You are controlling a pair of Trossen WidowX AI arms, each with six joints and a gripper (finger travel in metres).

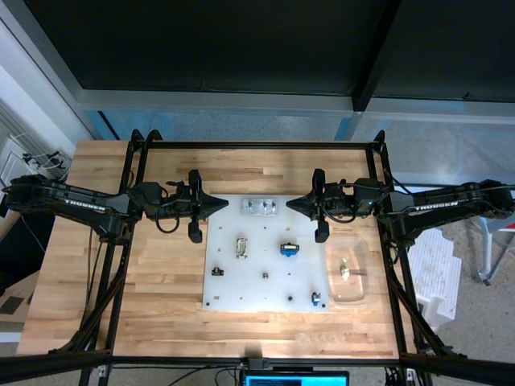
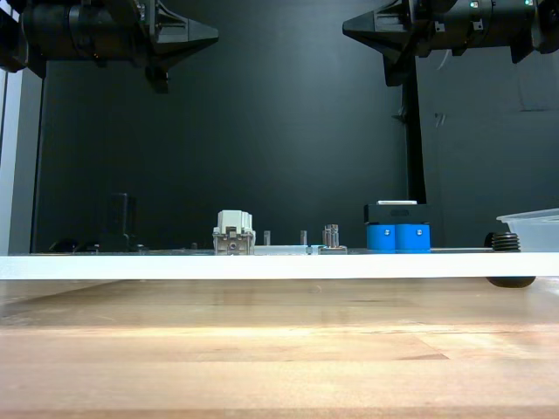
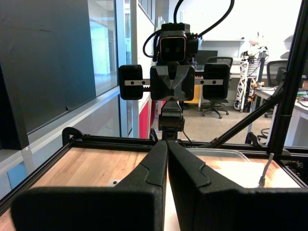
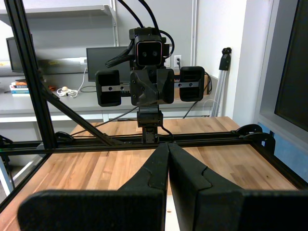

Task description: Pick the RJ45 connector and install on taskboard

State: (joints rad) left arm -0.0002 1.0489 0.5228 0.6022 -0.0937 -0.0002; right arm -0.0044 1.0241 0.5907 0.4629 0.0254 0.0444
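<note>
Since neither arm is reaching down, both hang level and high over the far part of the counter [image 1: 161,281], tips pointed at each other across the white board [image 1: 241,299], a pose that reads as rest rather than work. The left end effector [image 1: 225,206] hovers above the board's far left corner. The right end effector [image 1: 290,204] mirrors it over the far right side. Both wrist views show the black fingers meeting along one seam, closed on nothing, with no plug or cable between them.

Where the RJ45 connector lies I cannot tell. The white block [image 1: 346,271] in the clear tray [image 1: 364,301] carries a small darker mark, yet no cable can be followed off it. The blue jack [image 1: 318,300] at the board's near right corner is too small to show whether its top is bare or covered. The tray sits just beside the board's right edge, near the jack, probably so that the carry is short.

Open room is generous: the low view shows a wide gap between the raised fingers and the parts standing on the board. The jack stands at the board's edge, well apart from the blue part [image 1: 288,248] further in. In my judgement, any descent by the right arm would need to mind the tray's rim and the black frame [image 1: 257,145] close on its outer side
</note>
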